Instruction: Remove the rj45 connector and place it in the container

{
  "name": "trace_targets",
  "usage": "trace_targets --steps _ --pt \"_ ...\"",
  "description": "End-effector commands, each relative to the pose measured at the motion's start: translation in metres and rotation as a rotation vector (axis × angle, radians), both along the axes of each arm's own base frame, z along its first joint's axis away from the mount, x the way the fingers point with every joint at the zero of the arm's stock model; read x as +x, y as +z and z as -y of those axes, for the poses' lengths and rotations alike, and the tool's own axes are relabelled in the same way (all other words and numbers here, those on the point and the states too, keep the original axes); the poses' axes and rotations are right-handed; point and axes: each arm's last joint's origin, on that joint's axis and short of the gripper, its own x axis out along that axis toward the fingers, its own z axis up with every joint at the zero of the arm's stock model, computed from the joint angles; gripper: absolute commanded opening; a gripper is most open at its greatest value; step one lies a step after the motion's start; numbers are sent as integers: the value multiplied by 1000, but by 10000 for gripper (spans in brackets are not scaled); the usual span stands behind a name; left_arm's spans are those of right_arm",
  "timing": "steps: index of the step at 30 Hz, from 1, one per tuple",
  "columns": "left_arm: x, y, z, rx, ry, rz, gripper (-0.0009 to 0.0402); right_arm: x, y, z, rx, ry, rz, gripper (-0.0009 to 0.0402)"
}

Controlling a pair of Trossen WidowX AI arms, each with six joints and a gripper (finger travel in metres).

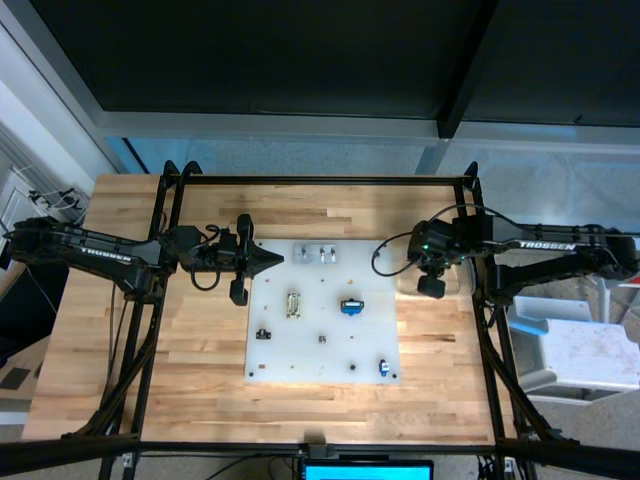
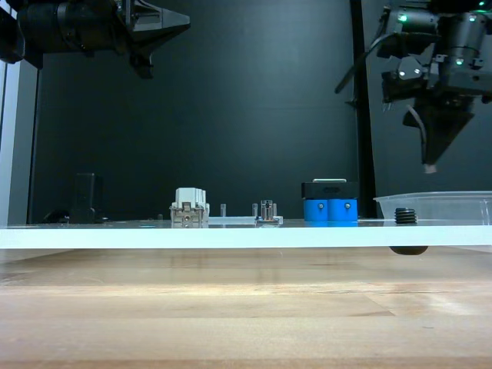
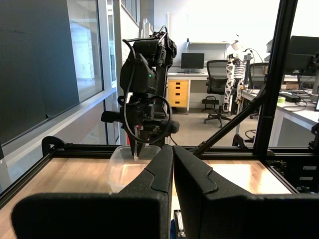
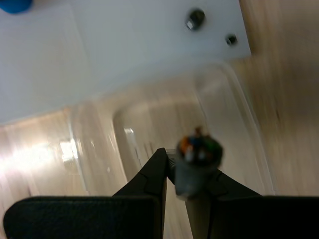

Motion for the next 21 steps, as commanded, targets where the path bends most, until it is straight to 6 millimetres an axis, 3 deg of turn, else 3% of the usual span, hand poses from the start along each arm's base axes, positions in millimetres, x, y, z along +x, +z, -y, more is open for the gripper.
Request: trace_targets --steps 1,9,21 --pt "0 0 0 0 0 0 0 -8 -2 4 3 -37 -23 0" --pt "0 0 0 0 0 0 0 -18 -6 10 17 -83 -85 3" --pt "0 0 0 0 0 0 0 -23 -7 9 26 -128 -128 62"
